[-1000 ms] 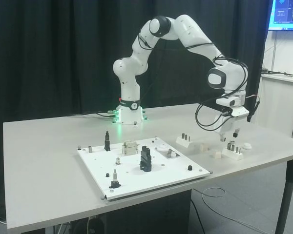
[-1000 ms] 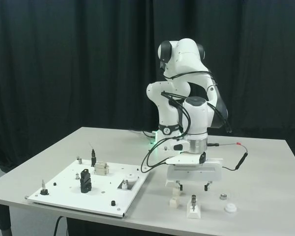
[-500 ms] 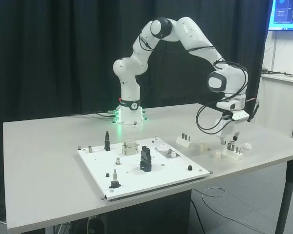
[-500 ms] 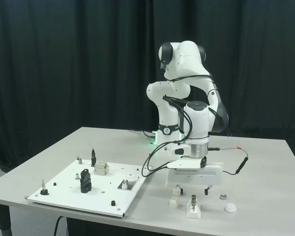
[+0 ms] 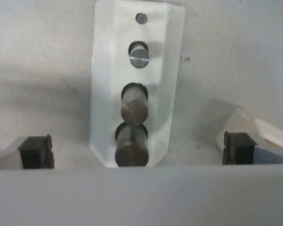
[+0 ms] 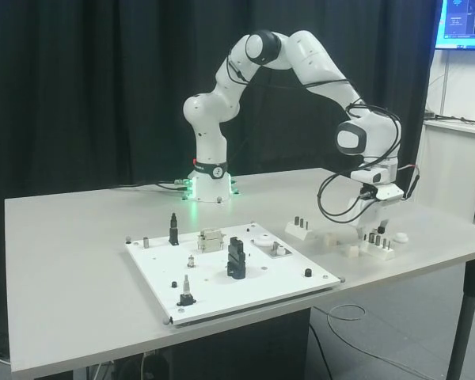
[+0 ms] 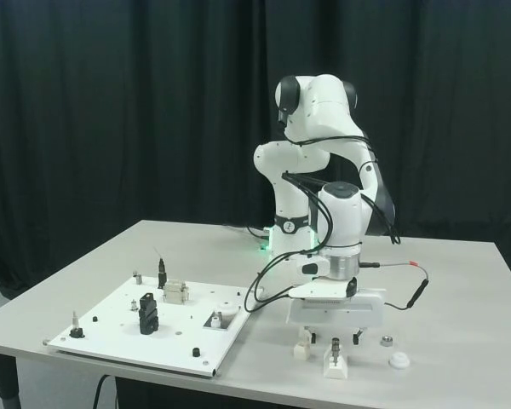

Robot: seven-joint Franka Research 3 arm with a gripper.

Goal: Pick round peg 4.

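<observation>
The round peg (image 5: 130, 149) stands upright at one end of a white holder (image 5: 104, 94) near the table's (image 6: 79, 237) edge. The gripper (image 5: 136, 150) straddles it, fingers (image 5: 35, 151) spread wide, touching nothing. Only the wrist view shows the pegs' row. No writing is readable.

The peg (image 5: 131, 151) is a short dark cylinder with a flat round top, standing upright in the end hole of a white holder (image 5: 106, 94), in line with 2 other pegs.
</observation>
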